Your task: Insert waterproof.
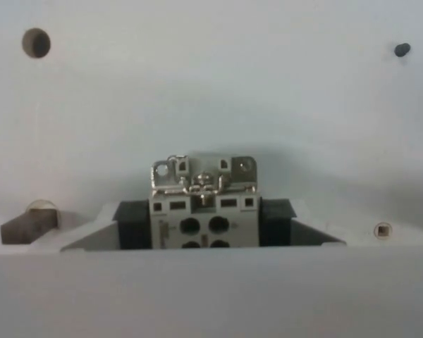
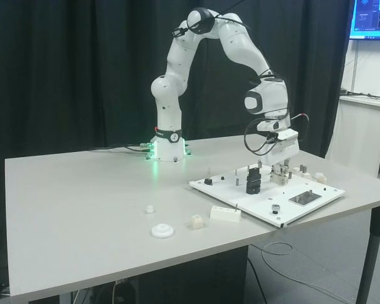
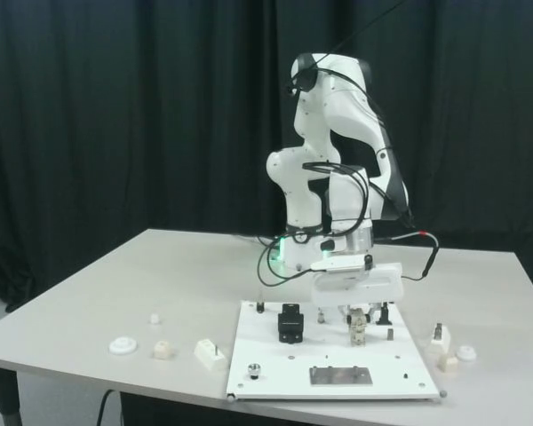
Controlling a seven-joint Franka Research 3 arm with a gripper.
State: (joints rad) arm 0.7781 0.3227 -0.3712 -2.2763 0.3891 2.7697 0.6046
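The waterproof connector (image 1: pixel 204 201), a small grey block with round sockets and a metal clip on top, sits between my black fingers (image 1: pixel 135 224). My gripper (image 1: pixel 204 227) is shut on it, just over the white board (image 1: pixel 211 91). In the first room view the gripper (image 2: pixel 279 172) hangs low over the board (image 2: pixel 240 197) near its far side. From the second room view the connector (image 3: pixel 359 331) shows under the gripper (image 3: pixel 359 321), at or just above the board (image 3: pixel 249 355); contact cannot be told.
On the board stand a black part (image 2: pixel 253 181), several small pegs and a metal plate (image 2: pixel 304 198). Loose white parts lie on the grey table to the board's left: a gear (image 2: pixel 163 231), a block (image 2: pixel 225 213), a cube (image 2: pixel 196 221).
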